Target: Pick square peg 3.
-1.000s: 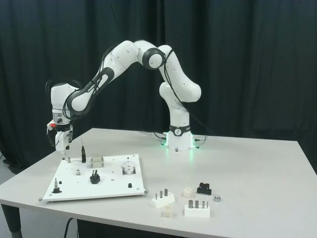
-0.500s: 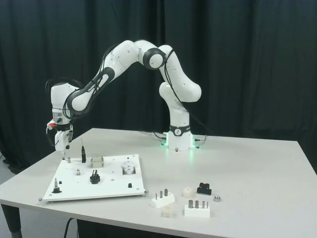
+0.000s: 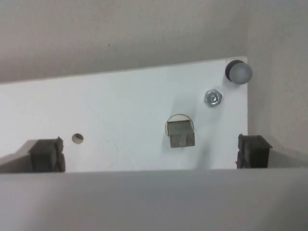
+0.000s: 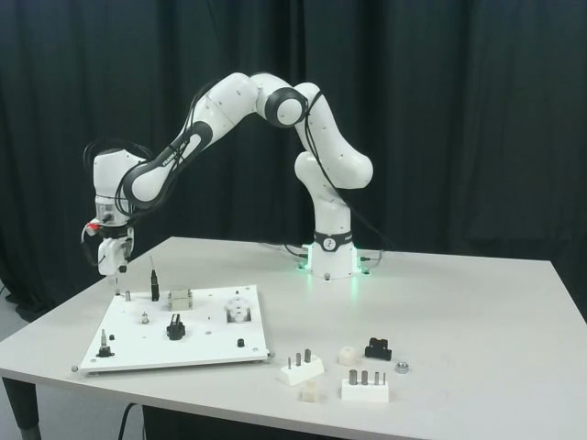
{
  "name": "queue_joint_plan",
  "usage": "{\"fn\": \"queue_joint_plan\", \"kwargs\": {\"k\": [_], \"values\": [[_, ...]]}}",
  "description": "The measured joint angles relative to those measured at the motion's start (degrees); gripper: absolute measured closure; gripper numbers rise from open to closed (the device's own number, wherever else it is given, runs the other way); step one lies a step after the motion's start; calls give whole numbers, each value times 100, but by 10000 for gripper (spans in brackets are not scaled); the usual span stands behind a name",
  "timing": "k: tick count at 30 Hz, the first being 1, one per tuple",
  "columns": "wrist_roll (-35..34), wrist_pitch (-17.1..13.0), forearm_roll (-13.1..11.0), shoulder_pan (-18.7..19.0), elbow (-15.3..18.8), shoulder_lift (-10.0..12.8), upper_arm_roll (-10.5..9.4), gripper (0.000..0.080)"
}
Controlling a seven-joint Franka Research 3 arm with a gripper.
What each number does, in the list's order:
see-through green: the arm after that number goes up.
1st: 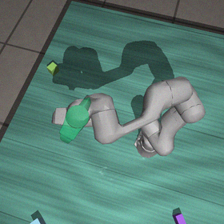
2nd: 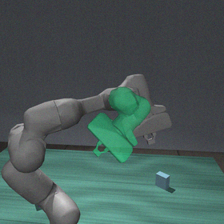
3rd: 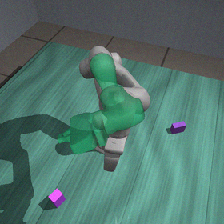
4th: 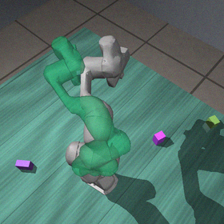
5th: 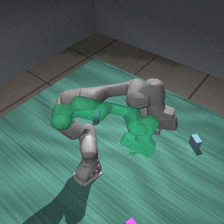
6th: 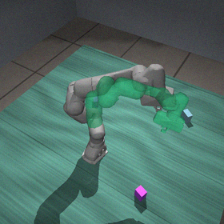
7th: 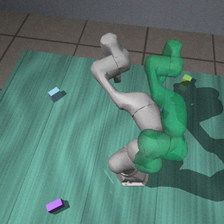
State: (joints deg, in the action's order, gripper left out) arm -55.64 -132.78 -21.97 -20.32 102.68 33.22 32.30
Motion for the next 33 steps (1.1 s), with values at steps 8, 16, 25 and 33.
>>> {"fn": "queue_joint_plan", "kwargs": {"k": [8, 16, 25, 33], "values": [[-75, 34, 6, 58, -78, -23, 67, 3], [-112, 69, 21, 137, -104, -72, 137, 3], [-130, 108, 26, 206, -121, -90, 215, 3], [-127, 180, 30, 262, -157, -92, 262, 3]]}}
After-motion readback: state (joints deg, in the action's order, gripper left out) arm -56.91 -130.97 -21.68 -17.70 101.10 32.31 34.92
